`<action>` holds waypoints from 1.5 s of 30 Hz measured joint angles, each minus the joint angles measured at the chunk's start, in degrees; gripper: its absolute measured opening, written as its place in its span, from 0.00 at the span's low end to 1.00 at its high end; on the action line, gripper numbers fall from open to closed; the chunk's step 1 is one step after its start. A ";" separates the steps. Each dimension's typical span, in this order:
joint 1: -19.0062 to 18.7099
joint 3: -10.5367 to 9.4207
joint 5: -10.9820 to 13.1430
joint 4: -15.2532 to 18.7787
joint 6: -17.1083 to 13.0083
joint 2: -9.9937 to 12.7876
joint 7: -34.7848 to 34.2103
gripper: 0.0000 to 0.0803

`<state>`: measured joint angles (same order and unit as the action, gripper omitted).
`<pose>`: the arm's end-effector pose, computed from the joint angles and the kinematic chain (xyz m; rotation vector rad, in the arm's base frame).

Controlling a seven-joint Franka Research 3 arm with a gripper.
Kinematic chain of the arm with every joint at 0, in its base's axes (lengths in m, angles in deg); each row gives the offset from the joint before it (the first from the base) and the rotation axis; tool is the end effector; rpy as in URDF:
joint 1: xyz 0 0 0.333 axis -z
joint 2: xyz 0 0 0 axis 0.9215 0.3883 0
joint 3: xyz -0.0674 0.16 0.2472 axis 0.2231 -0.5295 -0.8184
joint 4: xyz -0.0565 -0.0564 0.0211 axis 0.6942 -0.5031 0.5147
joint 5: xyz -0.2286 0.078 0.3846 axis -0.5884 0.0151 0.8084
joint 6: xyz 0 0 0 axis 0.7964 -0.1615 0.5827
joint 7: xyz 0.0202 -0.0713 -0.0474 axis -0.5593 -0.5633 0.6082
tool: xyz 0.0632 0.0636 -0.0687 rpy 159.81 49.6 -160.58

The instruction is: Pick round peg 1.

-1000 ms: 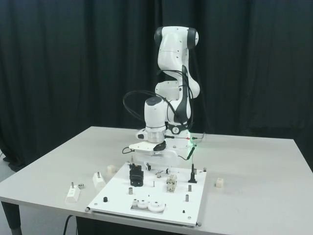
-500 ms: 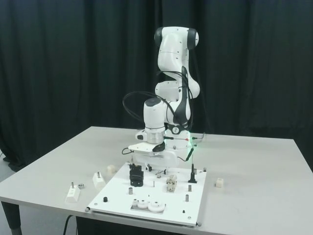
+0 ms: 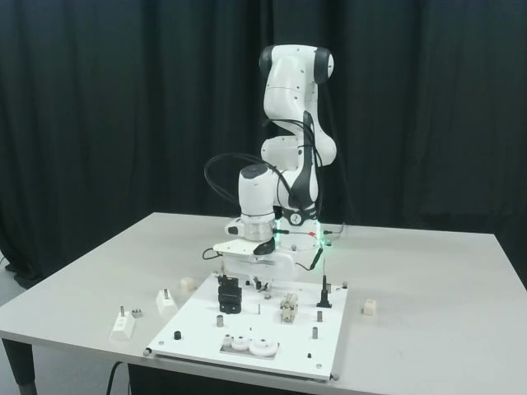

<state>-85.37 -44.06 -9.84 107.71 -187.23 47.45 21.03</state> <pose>0.4756 -0.0276 0.1179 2.7901 -1.4094 -0.1156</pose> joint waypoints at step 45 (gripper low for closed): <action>0.14 2.93 0.66 -2.67 10.67 -8.45 0.10 0.03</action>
<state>-85.23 -41.13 -9.19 105.04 -176.56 39.00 21.12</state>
